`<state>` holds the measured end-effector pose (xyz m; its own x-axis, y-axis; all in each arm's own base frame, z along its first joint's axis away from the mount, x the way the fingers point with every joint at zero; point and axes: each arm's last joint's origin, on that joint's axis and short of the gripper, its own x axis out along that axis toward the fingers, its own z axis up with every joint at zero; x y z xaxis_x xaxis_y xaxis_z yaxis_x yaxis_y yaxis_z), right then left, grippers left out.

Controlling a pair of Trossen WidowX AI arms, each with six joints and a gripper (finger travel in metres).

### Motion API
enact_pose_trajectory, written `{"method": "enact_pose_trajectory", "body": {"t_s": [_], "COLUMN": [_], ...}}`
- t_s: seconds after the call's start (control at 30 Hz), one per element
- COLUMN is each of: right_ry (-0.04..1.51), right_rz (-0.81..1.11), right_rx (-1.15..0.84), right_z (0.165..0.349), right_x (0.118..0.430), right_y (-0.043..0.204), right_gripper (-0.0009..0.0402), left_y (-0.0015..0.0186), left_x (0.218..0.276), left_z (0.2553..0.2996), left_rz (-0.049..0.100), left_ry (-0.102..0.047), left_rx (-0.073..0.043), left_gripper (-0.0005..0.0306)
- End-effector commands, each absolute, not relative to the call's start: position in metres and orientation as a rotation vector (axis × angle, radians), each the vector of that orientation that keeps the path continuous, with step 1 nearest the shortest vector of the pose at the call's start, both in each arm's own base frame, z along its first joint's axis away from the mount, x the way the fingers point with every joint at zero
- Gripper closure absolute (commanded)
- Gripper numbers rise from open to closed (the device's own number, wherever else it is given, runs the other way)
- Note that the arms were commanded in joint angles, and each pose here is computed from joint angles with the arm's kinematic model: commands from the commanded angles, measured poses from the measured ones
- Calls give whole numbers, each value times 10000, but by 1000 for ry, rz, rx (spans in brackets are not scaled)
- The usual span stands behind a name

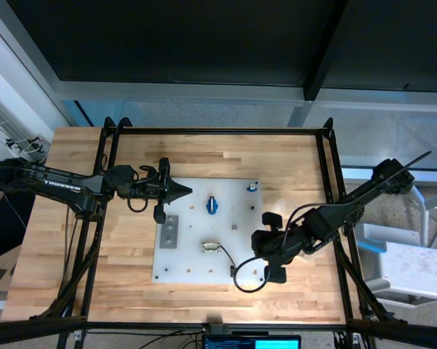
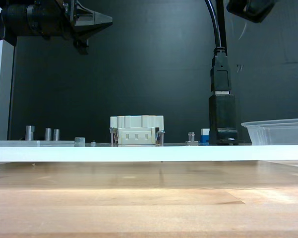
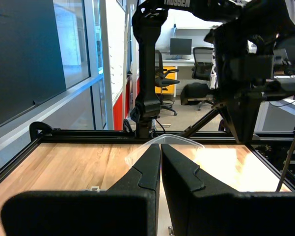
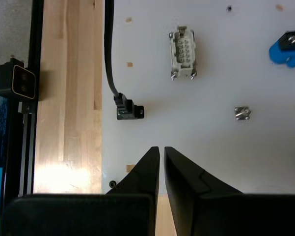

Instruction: Remove the USB connector from the USB hub and place in the container

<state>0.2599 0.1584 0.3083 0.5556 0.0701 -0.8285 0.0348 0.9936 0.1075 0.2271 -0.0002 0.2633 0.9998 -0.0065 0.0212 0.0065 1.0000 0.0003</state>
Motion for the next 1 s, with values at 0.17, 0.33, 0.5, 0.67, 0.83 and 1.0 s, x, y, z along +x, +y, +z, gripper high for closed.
{"method": "enact_pose_trajectory", "body": {"t_s": [0.17, 0.33, 0.5, 0.67, 0.83, 1.0], "right_ry": [991, 1005, 991, 986, 989, 984], "right_rz": [28, 33, 16, -24, -28, -43], "right_rx": [127, 114, 131, 120, 113, 103], "right_z": [3065, 2999, 2924, 2847, 2800, 2717], "right_x": [2683, 2750, 2818, 2886, 2954, 3010], "right_y": [1744, 1837, 1898, 1944, 1993, 2028], "right_gripper": [345, 292, 221, 191, 197, 199], "left_y": [-1, -2, -1, -2, -2, -2], "left_x": [2271, 2271, 2271, 2271, 2271, 2271], "left_z": [2632, 2633, 2633, 2632, 2632, 2632], "left_rz": [-6, -6, -6, -7, -6, -6], "left_ry": [-21, -22, -22, -21, -21, -21], "left_rx": [0, 0, 0, 0, 0, 0], "left_gripper": [300, 300, 300, 300, 300, 300]}}
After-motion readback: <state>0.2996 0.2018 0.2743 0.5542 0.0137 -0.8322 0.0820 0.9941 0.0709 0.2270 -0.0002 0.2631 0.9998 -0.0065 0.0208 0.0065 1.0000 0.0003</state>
